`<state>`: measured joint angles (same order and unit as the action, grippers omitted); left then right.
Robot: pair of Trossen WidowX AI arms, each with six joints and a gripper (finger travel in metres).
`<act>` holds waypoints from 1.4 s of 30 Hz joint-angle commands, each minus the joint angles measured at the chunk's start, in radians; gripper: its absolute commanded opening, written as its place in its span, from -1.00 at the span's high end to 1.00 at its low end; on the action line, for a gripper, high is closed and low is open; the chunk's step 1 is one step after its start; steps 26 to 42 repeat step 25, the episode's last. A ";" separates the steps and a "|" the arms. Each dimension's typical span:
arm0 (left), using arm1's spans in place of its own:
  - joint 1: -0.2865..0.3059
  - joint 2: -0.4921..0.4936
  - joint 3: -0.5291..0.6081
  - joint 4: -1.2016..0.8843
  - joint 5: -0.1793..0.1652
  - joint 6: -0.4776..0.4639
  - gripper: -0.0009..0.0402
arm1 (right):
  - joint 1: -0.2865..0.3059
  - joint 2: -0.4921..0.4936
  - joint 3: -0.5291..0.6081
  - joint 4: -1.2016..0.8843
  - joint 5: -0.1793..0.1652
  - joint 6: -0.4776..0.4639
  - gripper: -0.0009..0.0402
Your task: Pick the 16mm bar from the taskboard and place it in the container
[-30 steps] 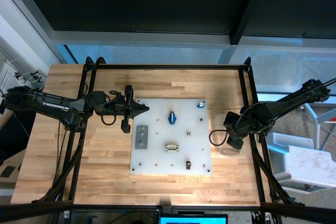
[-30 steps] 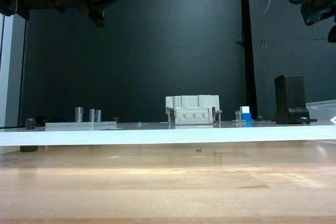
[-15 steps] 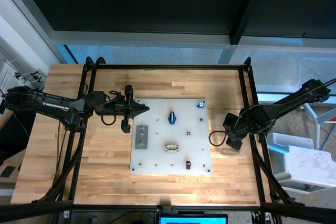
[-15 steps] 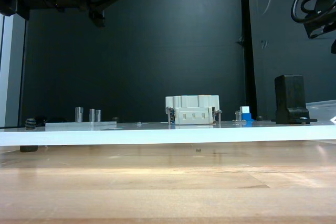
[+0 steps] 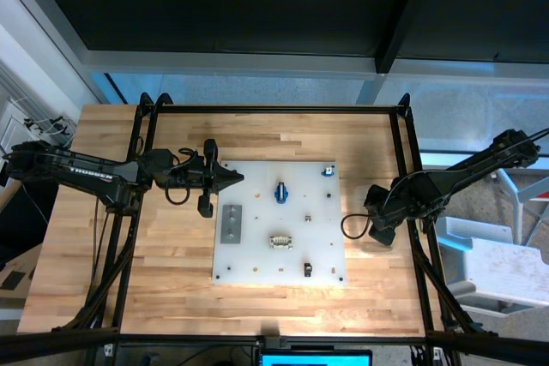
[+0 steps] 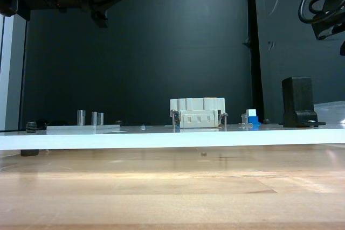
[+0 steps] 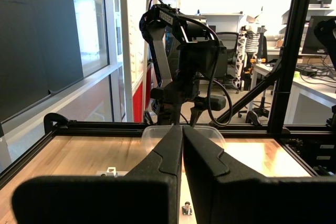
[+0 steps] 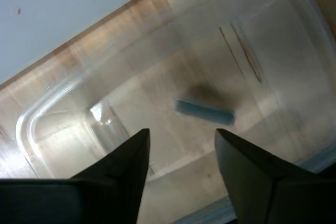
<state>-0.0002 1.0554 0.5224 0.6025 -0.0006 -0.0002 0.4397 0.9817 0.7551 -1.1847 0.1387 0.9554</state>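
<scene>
The board [image 5: 253, 255] lies nearest, with neither gripper on it. Just off its right edge the right gripper [image 8: 181, 140] hangs over the container [image 8: 273, 35], jaws wide and empty. The bar [image 8: 205, 113] lies on the container's floor below, so I judge it dropped. Farther back the left gripper [image 5: 232, 178] sits pinched together over the board's far-left corner, parked clear of the work.
</scene>
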 commanded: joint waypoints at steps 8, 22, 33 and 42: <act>0.000 0.000 0.000 0.000 0.000 0.000 0.96 | 0.000 0.001 0.001 0.002 0.000 -0.003 -0.14; 0.000 0.000 0.000 0.000 0.000 0.000 0.96 | 0.001 0.001 0.001 0.022 0.000 -0.003 -0.13; 0.000 0.000 0.000 0.000 0.000 0.000 0.96 | 0.000 0.001 0.001 0.028 0.000 -0.003 -0.13; 0.000 0.000 0.000 0.000 0.000 0.000 0.96 | 0.000 0.001 0.001 0.028 0.000 -0.003 -0.13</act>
